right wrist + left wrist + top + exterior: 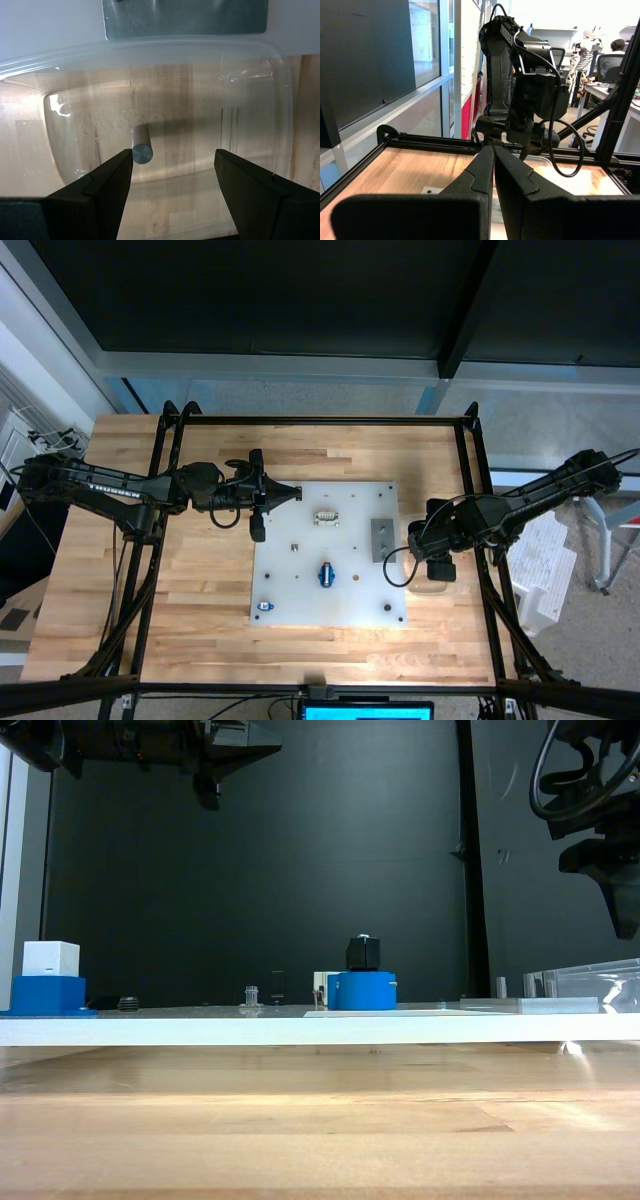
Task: Pick the 16mm cylinder and install on the taskboard
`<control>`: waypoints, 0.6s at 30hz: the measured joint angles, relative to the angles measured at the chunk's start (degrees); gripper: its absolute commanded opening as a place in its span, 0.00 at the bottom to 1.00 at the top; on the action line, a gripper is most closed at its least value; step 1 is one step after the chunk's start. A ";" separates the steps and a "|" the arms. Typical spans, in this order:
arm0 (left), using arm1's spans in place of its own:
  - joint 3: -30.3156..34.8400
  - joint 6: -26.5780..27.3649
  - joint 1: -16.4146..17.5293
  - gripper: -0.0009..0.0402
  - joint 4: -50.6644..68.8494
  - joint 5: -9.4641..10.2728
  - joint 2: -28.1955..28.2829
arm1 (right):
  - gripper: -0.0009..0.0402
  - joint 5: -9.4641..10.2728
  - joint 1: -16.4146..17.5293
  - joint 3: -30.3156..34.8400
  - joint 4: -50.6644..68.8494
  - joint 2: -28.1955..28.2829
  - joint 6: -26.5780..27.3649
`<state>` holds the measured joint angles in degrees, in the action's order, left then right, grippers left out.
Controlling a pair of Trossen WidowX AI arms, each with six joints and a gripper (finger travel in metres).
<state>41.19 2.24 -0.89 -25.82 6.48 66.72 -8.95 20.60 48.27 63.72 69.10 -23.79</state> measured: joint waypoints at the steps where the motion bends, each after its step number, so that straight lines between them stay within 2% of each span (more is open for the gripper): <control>1: -0.02 0.00 0.00 0.02 0.00 0.00 0.02 | 0.58 0.00 0.02 -0.35 -0.20 0.00 0.00; 13: -0.02 0.00 0.00 0.02 0.00 0.00 0.02 | 0.58 0.07 0.26 -1.79 -3.17 0.00 -0.46; 18: -0.02 0.00 0.00 0.02 0.00 0.00 0.02 | 0.58 1.09 0.39 -2.38 -3.45 -0.02 -1.16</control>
<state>41.17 2.24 -0.89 -25.82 6.48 66.74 -7.86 20.99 45.89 60.27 69.08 -24.95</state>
